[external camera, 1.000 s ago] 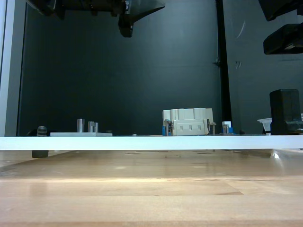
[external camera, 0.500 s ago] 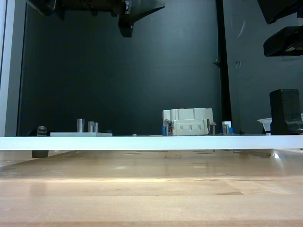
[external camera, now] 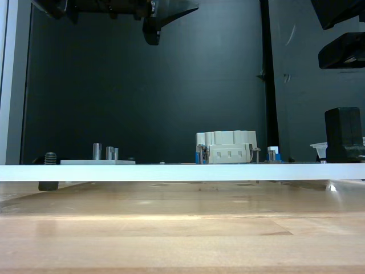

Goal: Pick the 16mm bar and install on taskboard

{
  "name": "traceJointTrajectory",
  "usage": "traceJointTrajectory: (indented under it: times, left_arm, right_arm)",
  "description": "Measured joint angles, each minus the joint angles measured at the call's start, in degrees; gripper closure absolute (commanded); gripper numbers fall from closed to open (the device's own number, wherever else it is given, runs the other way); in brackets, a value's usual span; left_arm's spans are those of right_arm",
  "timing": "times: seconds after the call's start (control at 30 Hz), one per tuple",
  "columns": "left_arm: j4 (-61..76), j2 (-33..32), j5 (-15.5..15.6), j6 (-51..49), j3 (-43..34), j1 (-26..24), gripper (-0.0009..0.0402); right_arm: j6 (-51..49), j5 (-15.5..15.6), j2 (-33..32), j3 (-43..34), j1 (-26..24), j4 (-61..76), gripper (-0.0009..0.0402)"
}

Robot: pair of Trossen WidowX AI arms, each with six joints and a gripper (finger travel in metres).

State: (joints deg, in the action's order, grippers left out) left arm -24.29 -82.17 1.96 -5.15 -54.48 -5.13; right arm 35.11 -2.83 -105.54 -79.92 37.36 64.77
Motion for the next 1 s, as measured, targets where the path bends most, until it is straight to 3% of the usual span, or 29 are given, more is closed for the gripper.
traceJointTrajectory:
  times: [1.0]
  left_arm:
    - [0.0, 0.0, 0.02, 0.0, 0.0, 0.0, 0.0253]
  right_arm:
    - [0.0, 0.46, 0.0, 3.63, 0.02, -4.92, 0.0393]
